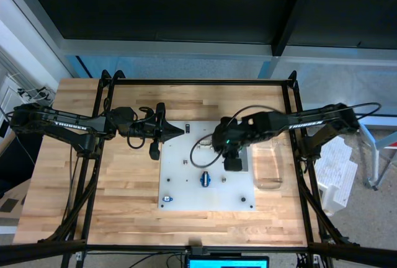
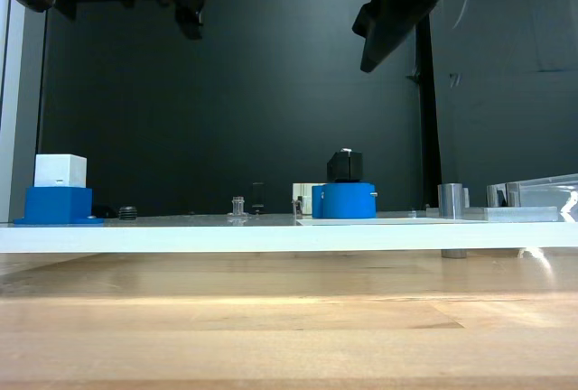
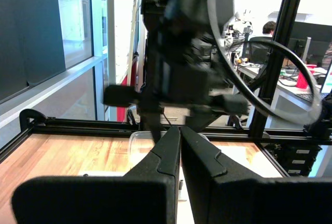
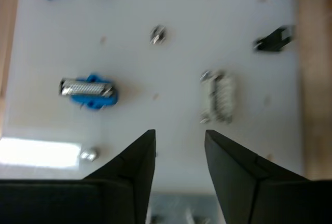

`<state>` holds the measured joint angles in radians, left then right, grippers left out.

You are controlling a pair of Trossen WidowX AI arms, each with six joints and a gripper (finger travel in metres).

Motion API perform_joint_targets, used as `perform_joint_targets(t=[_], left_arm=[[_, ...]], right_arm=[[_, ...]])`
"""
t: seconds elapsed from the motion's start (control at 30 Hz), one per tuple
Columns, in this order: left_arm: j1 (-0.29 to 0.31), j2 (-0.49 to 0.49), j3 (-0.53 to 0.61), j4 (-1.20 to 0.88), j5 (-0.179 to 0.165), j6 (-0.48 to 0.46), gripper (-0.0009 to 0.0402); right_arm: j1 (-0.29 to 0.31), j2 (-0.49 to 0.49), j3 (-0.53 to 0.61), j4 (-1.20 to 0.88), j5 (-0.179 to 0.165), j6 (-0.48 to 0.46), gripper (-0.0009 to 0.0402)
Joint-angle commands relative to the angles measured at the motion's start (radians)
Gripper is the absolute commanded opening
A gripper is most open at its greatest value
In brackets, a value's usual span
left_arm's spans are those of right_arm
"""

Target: Pick the 16mm cylinder and install on the taskboard

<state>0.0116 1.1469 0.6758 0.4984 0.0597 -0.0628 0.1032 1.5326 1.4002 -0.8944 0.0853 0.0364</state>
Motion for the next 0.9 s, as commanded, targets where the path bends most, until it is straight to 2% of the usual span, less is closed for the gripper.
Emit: perform_joint_targets(t=[0.03,0.17,0.23,0.33,0.37,0.5,0.67,0.8,0.9], left_arm=[[0.000,0.000,0.000,0.000,0.000,0.000,0.0000],[0.000,0.000,0.000,0.001,0.000,0.000,0.0000],[0.000,0.000,0.000,0.000,0.000,0.000,0.0000],[0.000,0.000,0.000,0.000,0.000,0.000,0.0000],[0.000,0.000,0.000,0.000,0.000,0.000,0.0000],[0.000,0.000,0.000,0.000,0.000,0.000,0.0000],[0.000,0.000,0.000,0.000,0.000,0.000,0.0000],[0.000,0.000,0.000,0.000,0.000,0.000,0.0000],[0.000,0.000,0.000,0.001,0.000,0.000,0.0000]], right_arm=[[-0.039,-0.084,-0.078,0.145,-0.022,-0.031,0.0097],[-0.085,-0.197,-0.195,0.377,-0.090,-0.056,0.0056],[-0.106,-0.246,-0.259,0.500,-0.103,-0.057,0.0032],[-0.130,-0.314,-0.354,0.685,-0.150,-0.055,-0.0005],[-0.132,-0.332,-0.385,0.742,-0.158,-0.055,0.0001],[-0.132,-0.394,-0.501,0.956,-0.159,-0.051,0.0004],[-0.132,-0.455,-0.612,1.110,-0.153,-0.037,0.0000],[-0.130,-0.487,-0.658,1.162,-0.110,-0.029,0.0000],[-0.127,-0.504,-0.690,1.208,-0.113,-0.030,0.0000]])
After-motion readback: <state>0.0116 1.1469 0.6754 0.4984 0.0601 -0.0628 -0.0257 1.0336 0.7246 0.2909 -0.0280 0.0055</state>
